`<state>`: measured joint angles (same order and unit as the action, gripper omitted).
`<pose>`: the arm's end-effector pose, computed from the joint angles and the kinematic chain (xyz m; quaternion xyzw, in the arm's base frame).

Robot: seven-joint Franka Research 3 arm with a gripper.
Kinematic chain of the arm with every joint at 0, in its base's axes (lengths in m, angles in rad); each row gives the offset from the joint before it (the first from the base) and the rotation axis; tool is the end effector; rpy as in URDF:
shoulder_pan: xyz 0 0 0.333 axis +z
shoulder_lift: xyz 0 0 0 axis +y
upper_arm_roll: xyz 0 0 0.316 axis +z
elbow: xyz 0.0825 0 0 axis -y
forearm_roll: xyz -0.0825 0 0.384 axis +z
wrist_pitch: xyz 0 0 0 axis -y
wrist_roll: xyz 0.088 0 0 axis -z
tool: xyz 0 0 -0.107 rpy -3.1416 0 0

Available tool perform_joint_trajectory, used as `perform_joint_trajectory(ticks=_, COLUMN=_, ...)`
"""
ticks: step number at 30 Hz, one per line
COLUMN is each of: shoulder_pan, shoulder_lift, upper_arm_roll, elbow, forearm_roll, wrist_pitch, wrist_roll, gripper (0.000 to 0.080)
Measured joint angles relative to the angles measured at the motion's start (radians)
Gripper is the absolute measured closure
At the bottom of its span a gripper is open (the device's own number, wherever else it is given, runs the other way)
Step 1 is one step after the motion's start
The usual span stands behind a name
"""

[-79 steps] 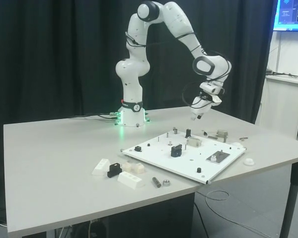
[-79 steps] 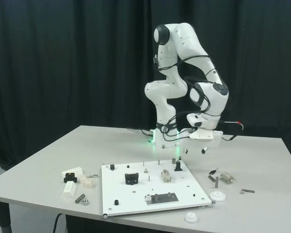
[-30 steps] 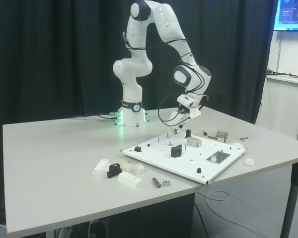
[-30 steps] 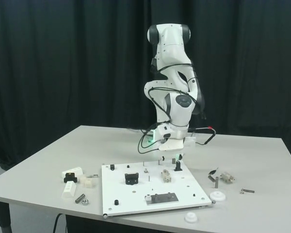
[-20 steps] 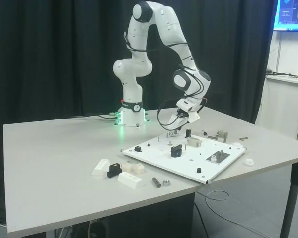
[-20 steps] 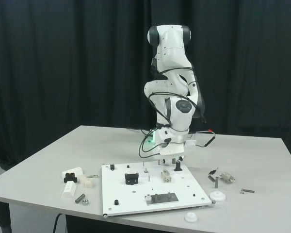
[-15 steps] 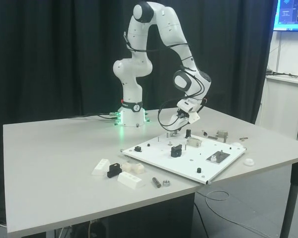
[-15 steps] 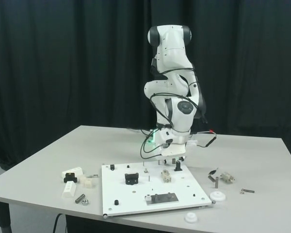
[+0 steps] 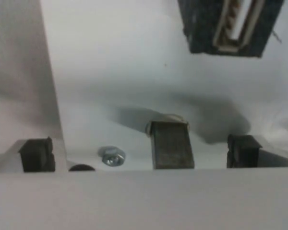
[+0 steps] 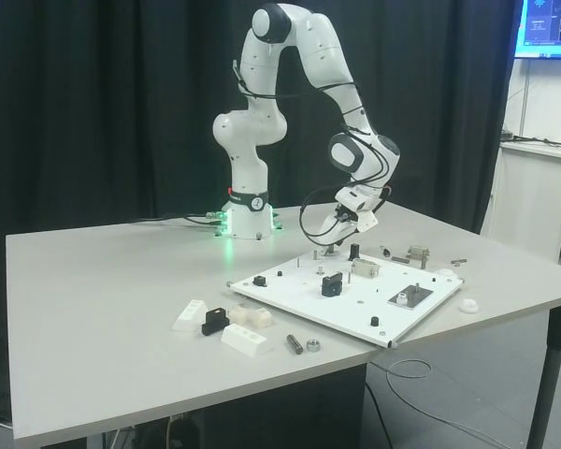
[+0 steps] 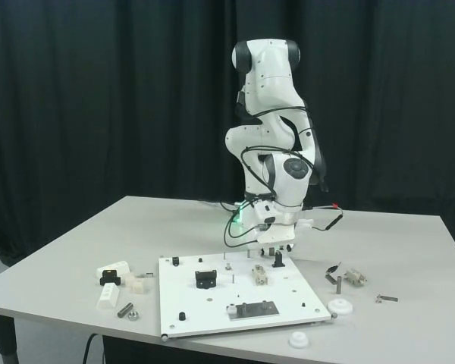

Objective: Remove square peg 4.

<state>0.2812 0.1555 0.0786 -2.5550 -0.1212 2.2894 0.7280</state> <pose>0.3773 0.1405 0.1846 0.9689 -0.1303 -0.1624 0.1336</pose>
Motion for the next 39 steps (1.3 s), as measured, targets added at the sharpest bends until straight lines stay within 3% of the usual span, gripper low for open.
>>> perform_joint_trajectory(ticks=16, shoulder_pan=-0.001, shoulder_lift=0.000, upper_arm_roll=0.004, elbow=0.002, forearm_roll=-0.056, wrist_pitch=0.000, wrist_roll=0.049, gripper=0.0003)
perform_joint_trajectory(ticks=25, shoulder_pan=-0.016, shoulder_lift=0.000, upper_arm_roll=0.004, elbow=0.002, forearm_roll=-0.061, wrist_pitch=0.001, wrist_roll=0.052, gripper=0.0003)
perform_joint_trajectory(ticks=26, shoulder_pan=-0.018, shoulder_lift=0.000, upper_arm_roll=0.004, elbow=0.002, forearm_roll=-0.061, wrist_pitch=0.001, wrist_roll=0.052, gripper=0.0094)
perform_joint_trajectory(ticks=32, shoulder_pan=-0.029, shoulder_lift=0.004, upper_arm_roll=0.004, elbow=0.002, forearm_roll=-0.061, wrist_pitch=0.002, wrist_roll=0.052, gripper=0.0094)
perform_joint_trajectory(ticks=33, shoulder_pan=-0.030, shoulder_lift=0.005, upper_arm_roll=0.004, elbow=0.002, forearm_roll=-0.061, wrist_pitch=0.003, wrist_roll=0.052, gripper=0.0310)
perform_joint_trajectory(ticks=37, shoulder_pan=-0.034, shoulder_lift=0.007, upper_arm_roll=0.004, elbow=0.002, forearm_roll=-0.061, wrist_pitch=0.007, wrist_roll=0.052, gripper=0.0310)
perform_joint_trajectory(ticks=38, shoulder_pan=-0.035, shoulder_lift=0.007, upper_arm_roll=0.004, elbow=0.002, forearm_roll=-0.061, wrist_pitch=0.008, wrist_roll=0.052, gripper=0.0508)
perform_joint_trajectory(ticks=39, shoulder_pan=-0.035, shoulder_lift=0.007, upper_arm_roll=0.004, elbow=0.002, forearm_roll=-0.060, wrist_pitch=0.008, wrist_roll=0.052, gripper=0.0508)
